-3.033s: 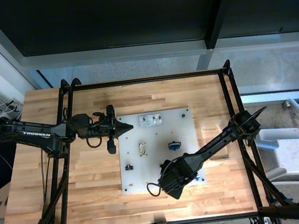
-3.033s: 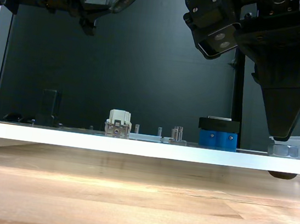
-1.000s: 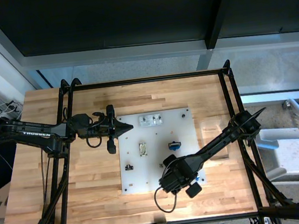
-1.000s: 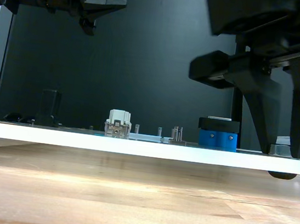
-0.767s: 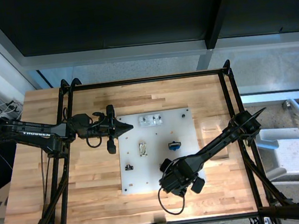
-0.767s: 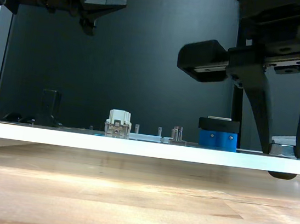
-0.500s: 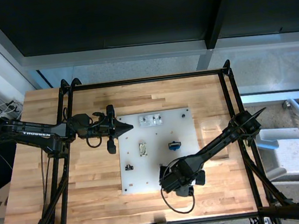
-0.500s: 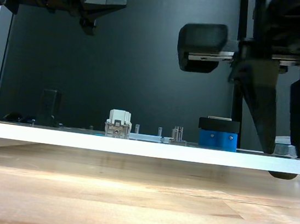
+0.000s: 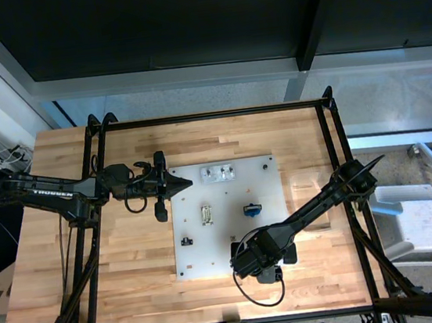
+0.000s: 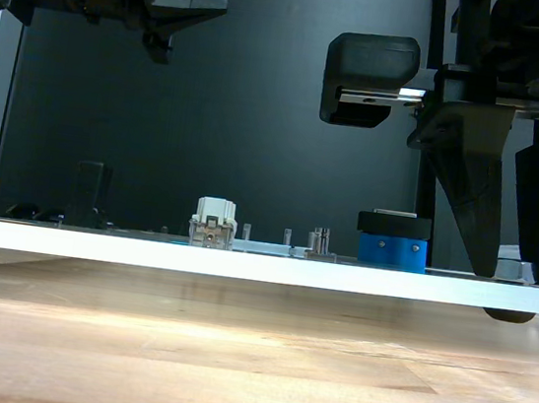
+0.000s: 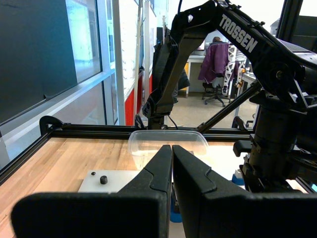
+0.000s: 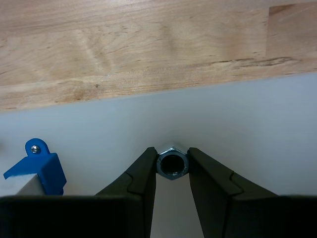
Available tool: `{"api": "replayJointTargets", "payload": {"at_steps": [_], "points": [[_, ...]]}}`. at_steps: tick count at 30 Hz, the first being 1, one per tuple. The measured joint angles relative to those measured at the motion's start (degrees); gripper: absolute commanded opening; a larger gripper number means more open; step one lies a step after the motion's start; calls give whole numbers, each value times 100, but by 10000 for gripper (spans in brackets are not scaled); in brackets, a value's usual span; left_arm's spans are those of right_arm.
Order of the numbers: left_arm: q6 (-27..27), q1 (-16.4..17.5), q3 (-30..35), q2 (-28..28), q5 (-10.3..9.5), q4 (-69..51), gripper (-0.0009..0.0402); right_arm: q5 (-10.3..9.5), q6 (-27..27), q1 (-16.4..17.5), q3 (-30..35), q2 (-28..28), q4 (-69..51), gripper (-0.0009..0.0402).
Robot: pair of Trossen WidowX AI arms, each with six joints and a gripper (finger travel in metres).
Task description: Unfasten the M12 fastener and place in the container
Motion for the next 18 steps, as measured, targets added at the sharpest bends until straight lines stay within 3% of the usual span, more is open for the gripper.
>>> {"api": "replayJointTargets", "payload": {"at_steps": [13,16,18], "points": [[0,0,0,0,0,0,0,4,39,26,-2,-122,37,224],[0,0,0,0,2,0,0,0,330,35,-2,-271,22,242],[0,0,0,2,0,-2,0,2,905,37,-2,-385,-2,244]]}}
